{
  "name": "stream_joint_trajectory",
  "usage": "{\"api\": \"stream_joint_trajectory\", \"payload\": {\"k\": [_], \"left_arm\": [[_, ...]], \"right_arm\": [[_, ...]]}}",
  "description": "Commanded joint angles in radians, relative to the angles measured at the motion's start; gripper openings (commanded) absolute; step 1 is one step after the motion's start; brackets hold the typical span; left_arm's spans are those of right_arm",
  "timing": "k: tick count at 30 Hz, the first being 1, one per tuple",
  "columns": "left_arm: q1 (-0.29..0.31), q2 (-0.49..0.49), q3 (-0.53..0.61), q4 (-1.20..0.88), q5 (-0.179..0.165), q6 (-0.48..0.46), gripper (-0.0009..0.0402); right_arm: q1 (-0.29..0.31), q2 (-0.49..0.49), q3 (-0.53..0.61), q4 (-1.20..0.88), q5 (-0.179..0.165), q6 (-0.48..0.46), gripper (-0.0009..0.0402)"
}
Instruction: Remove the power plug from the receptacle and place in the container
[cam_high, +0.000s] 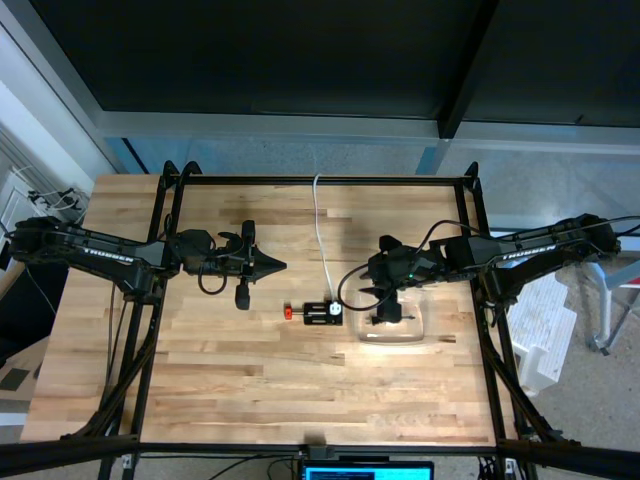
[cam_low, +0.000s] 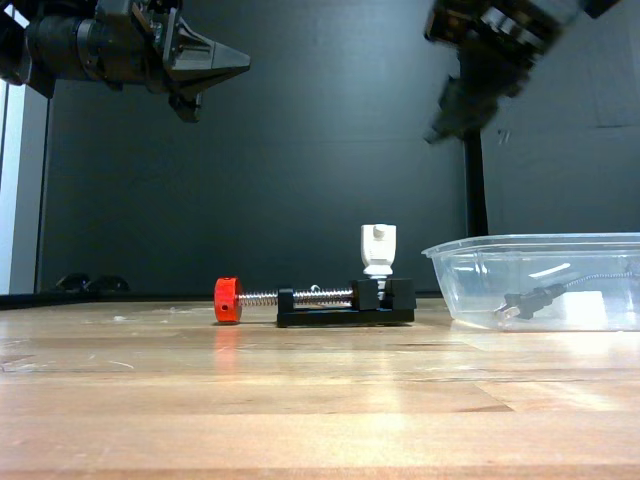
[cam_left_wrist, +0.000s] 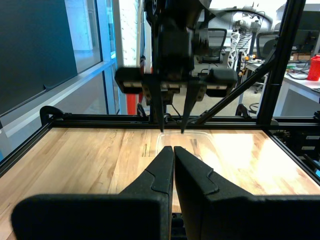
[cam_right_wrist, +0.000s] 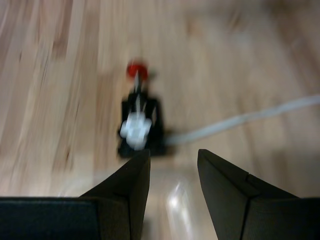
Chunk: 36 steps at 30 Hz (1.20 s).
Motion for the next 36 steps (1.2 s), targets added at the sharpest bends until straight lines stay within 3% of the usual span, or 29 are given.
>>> {"api": "stream_joint_trajectory", "payload": {"k": [1,6,11,21,24,36], "left_arm": [[0.000,0.000,0.000,0.000,0.000,0.000,0.0000],[0.000,0.000,0.000,0.000,0.000,0.000,0.0000],[0.000,0.000,0.000,0.000,0.000,0.000,0.0000],[0.000,0.000,0.000,0.000,0.000,0.000,0.0000],[0.000,0.000,0.000,0.000,0.000,0.000,0.0000],[0.000,0.000,0.000,0.000,0.000,0.000,0.0000]], "right_arm": [[-0.017,-0.001,0.006,0.100,0.008,-0.058,0.0130],[-0.060,-0.001,0.006,0.235,0.004,-0.105,0.0130],[-0.092,-0.010,-0.023,0.416,-0.101,-0.117,0.0122],[-0.115,-0.031,-0.135,0.743,-0.102,-0.117,0.0034],[-0.126,-0.031,-0.180,0.842,-0.137,-0.116,-0.0001],[-0.138,-0.031,-0.331,1.076,-0.151,-0.088,0.0000]]}}
